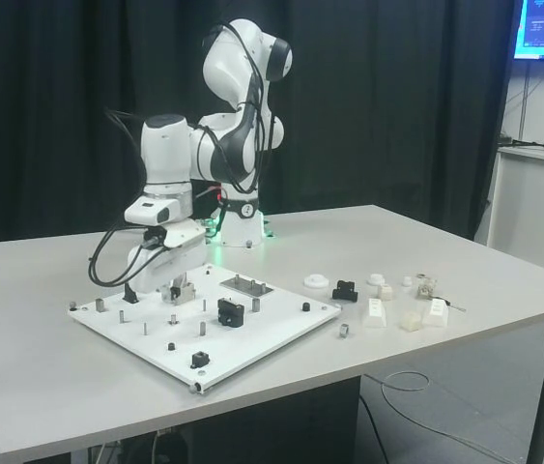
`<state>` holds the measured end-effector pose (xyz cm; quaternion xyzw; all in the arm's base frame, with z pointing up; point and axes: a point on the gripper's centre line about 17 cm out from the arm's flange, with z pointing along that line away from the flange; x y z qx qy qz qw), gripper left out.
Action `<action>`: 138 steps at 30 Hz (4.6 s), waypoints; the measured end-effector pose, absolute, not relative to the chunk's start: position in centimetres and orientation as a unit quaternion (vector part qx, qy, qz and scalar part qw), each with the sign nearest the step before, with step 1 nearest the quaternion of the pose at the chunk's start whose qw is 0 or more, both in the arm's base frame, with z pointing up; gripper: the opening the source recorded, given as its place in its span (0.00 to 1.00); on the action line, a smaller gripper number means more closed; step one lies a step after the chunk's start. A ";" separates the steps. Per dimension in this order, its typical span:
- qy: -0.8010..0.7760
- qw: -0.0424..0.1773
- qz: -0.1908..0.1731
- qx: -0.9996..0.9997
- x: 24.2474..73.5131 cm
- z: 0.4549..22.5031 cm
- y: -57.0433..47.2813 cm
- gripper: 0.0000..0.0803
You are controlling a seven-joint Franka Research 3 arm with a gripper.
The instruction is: Place BNC.
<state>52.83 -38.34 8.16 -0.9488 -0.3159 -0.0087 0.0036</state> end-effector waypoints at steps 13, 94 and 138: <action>-0.310 0.004 -0.008 -0.951 53.0 8.2 -38.1 0.15; -0.084 -0.065 -0.067 -0.992 56.7 5.2 -51.5 0.15; 0.008 -0.043 -0.071 -0.997 57.9 1.3 -53.6 0.15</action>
